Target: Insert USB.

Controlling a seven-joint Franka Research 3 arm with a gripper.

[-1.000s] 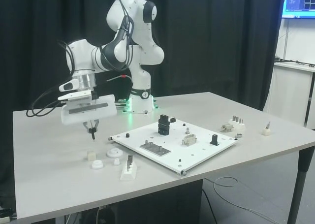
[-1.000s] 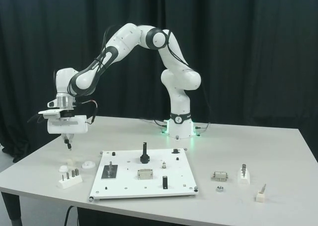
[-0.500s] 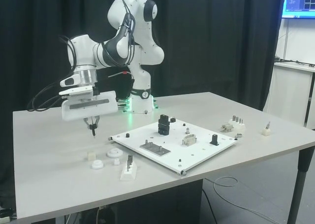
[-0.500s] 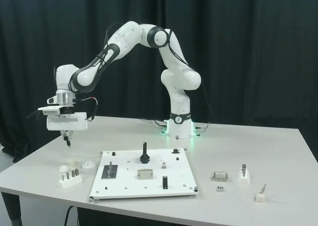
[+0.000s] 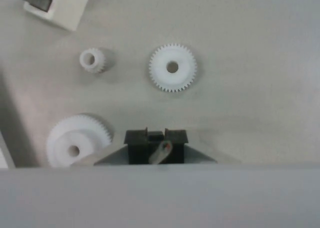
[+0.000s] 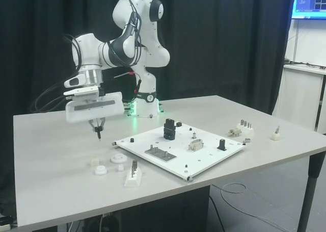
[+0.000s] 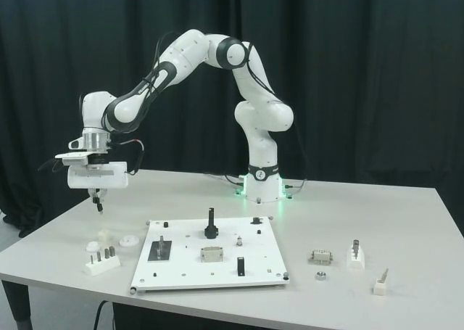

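Black USB plug (image 5: 155,147) hung upright, long axis vertical, pointing down, clamped in the tool (image 6: 97,131) above the bench (image 6: 61,150).

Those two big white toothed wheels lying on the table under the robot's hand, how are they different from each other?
In the wrist view, one gear lies flat and thin, with fine sharp teeth all round; the other gear looks thicker, and part of it is hidden by the gripper. The first lies farther from the fingers. Both are white with a centre hole and rest on the grey table.

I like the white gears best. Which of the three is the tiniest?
The small gear, lying alone near the white block. The middle gear is clearly wider, and the biggest gear has a raised hub.
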